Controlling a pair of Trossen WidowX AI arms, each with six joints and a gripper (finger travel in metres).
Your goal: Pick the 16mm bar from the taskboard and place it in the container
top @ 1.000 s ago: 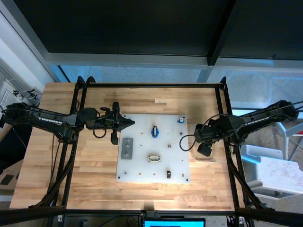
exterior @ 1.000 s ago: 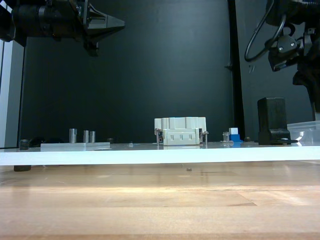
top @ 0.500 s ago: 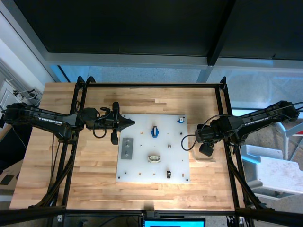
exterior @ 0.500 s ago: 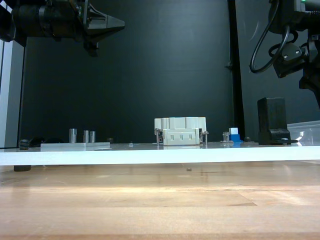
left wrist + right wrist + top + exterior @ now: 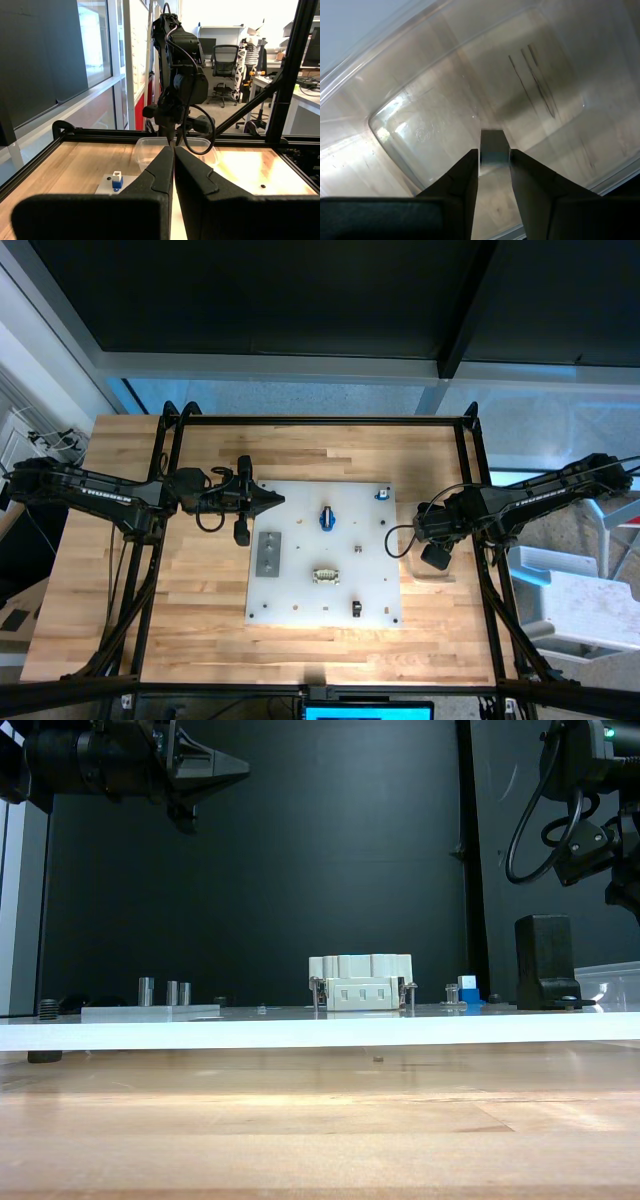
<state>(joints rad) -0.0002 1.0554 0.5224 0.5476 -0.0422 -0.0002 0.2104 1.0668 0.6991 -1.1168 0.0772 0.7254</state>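
The grasp shows only in the right wrist view. There the right tool [image 5: 494,152] is clamped on the tiny dark grey metal 16mm bar [image 5: 494,144]. The bar sits squarely between the two fingertips, over the floor of the clear rectangular plastic container [image 5: 420,125] with rounded corners. Whether the bar touches that floor cannot be told.

From the high view the bar cannot be made out. The right arm's wrist hangs over the container, which lies on the wooden worktop [image 5: 200,620] just beside the right edge of the flat white square taskboard [image 5: 290,590].

The low view catches only a sliver of the container at the right, behind the upright black clip-like part [image 5: 545,963].

The left tool [image 5: 174,150], seen in its own wrist view, has its fingers pressed together with nothing between them. It points across the board toward the right arm. In the high view it hovers over the board's far left corner. In the low view it sits well above the grey rectangular block [image 5: 150,1011].
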